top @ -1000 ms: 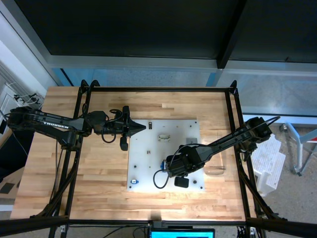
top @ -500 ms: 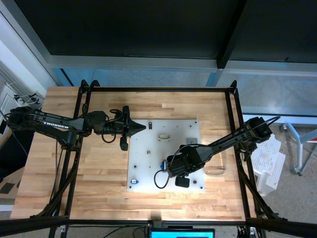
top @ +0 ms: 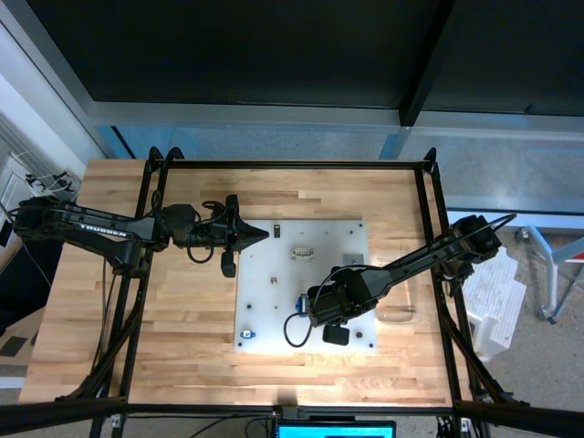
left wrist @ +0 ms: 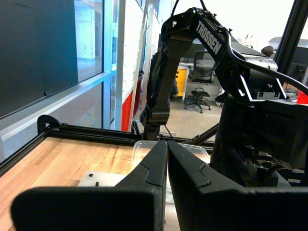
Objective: Pick the 16mm cylinder and install on the taskboard
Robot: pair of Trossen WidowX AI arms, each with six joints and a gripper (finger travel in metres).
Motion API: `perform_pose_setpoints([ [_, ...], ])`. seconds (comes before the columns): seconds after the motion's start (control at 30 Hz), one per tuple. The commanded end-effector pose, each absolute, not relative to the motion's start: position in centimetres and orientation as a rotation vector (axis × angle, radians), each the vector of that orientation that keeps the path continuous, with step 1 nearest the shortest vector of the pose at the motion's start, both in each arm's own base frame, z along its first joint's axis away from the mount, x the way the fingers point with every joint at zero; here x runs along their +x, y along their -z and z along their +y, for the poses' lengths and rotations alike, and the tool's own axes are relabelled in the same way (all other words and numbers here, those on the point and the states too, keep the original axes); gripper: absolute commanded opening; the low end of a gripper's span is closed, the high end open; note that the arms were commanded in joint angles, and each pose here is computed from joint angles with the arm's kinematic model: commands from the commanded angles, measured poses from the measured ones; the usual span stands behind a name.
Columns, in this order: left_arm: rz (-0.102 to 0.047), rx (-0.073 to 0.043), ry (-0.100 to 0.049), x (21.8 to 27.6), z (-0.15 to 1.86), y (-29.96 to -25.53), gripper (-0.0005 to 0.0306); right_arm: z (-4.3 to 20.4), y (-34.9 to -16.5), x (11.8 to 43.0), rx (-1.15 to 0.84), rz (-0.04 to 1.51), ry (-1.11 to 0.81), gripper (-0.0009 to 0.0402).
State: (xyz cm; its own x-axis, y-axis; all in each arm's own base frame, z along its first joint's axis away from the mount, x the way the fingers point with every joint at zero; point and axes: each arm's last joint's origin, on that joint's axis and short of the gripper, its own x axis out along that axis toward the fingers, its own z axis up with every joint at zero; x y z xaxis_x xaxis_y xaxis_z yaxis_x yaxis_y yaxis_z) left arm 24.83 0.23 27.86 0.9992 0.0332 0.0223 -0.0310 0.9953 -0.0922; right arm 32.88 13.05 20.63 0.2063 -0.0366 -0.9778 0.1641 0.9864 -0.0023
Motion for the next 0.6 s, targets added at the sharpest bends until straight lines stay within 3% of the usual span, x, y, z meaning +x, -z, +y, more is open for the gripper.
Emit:
perform_pose_setpoints([
  [0.03, -0.024, -0.092, -0.032, 24.84, 0.23, -27.87, 0.0000, 12.98, -20.61, 32.88, 0.109, 1.357, 0.144, 0.0000],
  [0.6, -0.024, -0.092, -0.032, 24.84, 0.23, -27.87, 0.0000, 12.33, -20.61, 33.09, 0.101, 1.353, 0.168, 0.0000],
])
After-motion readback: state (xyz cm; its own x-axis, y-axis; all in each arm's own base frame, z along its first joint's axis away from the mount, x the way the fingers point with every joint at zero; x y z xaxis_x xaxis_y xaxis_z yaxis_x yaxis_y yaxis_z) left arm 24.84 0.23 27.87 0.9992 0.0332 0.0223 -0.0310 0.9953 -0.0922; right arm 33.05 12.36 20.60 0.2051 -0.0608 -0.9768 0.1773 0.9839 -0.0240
